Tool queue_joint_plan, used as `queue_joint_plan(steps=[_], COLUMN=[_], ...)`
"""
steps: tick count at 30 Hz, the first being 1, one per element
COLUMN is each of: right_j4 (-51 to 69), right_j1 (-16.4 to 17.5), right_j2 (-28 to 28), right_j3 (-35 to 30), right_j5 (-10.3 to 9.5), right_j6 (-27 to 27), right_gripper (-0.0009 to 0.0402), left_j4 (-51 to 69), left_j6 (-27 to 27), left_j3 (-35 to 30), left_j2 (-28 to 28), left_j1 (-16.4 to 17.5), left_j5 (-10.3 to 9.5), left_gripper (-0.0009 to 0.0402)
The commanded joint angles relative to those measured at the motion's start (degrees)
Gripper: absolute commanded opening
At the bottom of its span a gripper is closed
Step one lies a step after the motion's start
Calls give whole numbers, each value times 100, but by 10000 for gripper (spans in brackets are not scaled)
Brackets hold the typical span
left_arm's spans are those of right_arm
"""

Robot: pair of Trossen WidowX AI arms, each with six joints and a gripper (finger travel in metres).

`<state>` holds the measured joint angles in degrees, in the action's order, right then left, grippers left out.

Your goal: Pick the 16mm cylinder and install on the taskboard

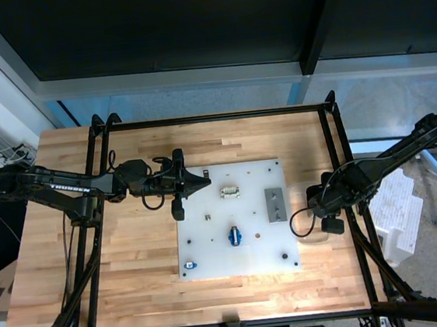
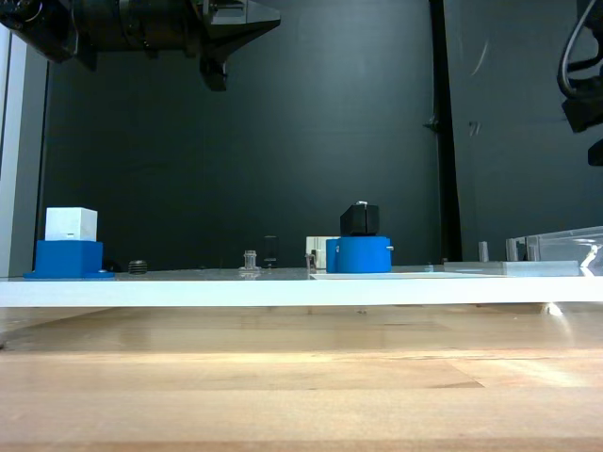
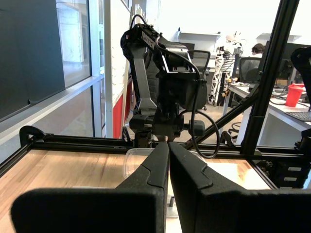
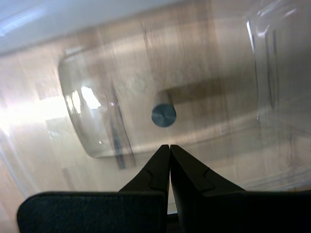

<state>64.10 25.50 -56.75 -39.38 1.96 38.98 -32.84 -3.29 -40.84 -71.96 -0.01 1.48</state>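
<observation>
Both pairs of jaws are pressed together, fingertips touching, with nothing pinched between them.

We see the left gripper (image 3: 168,142) held high above the table (image 1: 98,285), reaching in level over the far left edge of the taskboard (image 1: 212,250). Its closed fingers point across the white board toward the right arm.

We see the right gripper (image 4: 169,145) just off the board's right edge, pointing down into a clear plastic tray (image 4: 77,111). The 16mm cylinder (image 4: 164,115) lies inside one rounded compartment of that tray. We look at its round grey end face, with the short body running away behind it. It sits just beyond the closed fingertips of the right gripper, apart from them and not touched. The picture there is smeared, so we cannot tell whether the peg stands upright or lies tilted.

On the board we make out a grey metal block (image 1: 274,204) near the right side and a blue connector (image 1: 235,236) near the middle. From table height the tray shows as a low clear shape at the right.
</observation>
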Motion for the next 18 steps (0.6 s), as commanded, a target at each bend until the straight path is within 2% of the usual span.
queue_joint_plan(steps=[1,5,12,18], right_j4=[-2,-11,-31,-199], right_j1=[4,4,9,15], right_j2=[0,0,-2,-2], right_j3=[-109,-205,-199,-177], right_j5=[162,308,308,323], right_j6=[127,129,122,131], right_gripper=[6,38,125,180], left_j4=[0,0,0,0], left_j6=[2,2,2,2], left_j3=[-2,-2,-2,-2], left_j2=[-2,-2,-2,-2], left_j1=[2,0,0,0], left_j5=[0,0,0,0], left_gripper=[0,0,0,0])
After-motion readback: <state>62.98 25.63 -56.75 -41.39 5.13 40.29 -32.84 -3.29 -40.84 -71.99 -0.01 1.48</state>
